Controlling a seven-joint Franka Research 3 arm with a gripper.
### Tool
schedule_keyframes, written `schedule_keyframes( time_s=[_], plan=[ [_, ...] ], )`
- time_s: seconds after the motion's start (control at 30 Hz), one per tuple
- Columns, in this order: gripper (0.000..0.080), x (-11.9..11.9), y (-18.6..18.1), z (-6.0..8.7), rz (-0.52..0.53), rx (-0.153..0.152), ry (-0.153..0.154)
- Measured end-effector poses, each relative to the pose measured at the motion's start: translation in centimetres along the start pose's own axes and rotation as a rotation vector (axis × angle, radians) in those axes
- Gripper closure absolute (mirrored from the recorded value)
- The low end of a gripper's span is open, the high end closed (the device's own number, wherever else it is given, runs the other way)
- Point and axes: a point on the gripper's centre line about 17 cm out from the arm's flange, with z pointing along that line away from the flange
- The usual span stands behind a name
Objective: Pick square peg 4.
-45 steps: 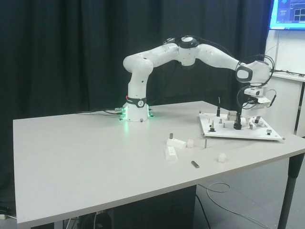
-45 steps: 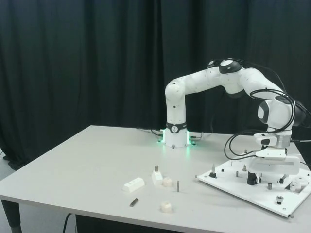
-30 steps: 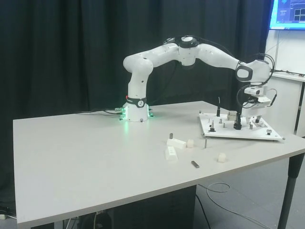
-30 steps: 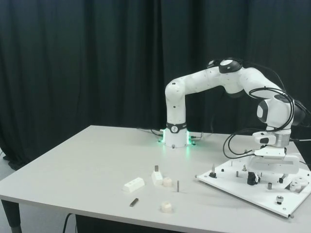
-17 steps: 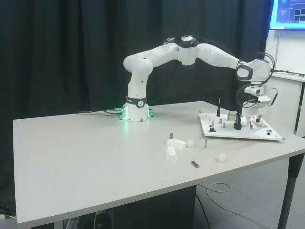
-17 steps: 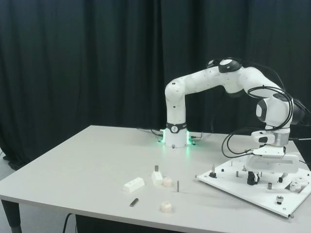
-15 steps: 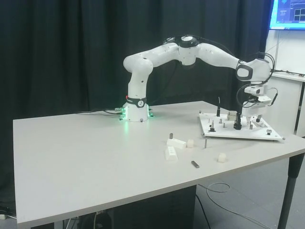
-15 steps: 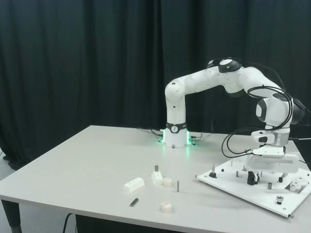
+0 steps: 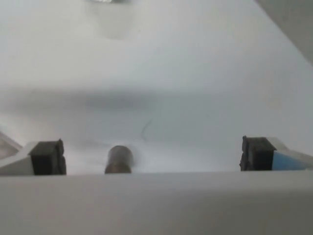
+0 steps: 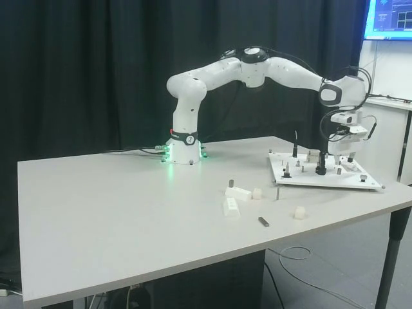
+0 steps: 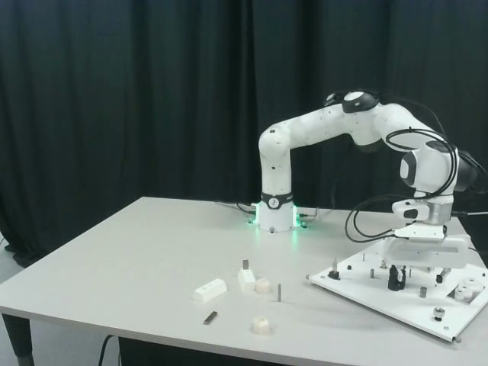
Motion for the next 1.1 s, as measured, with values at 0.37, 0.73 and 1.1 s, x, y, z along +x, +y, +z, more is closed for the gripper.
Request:
schedule_keyframes(
  time_s=[0.37,0.73,1.1],
  plan=[
    [0.0003,1.2,2.4,-2.3,-0.03,-0.023,0.008],
    [0.0003,1.3,6.6,-4.7,-0.088,-0.062,-0.034],
    [0.0003,-0.3,12.4,-6.1,-0.103,-0.104,-0.115]
  ],
)
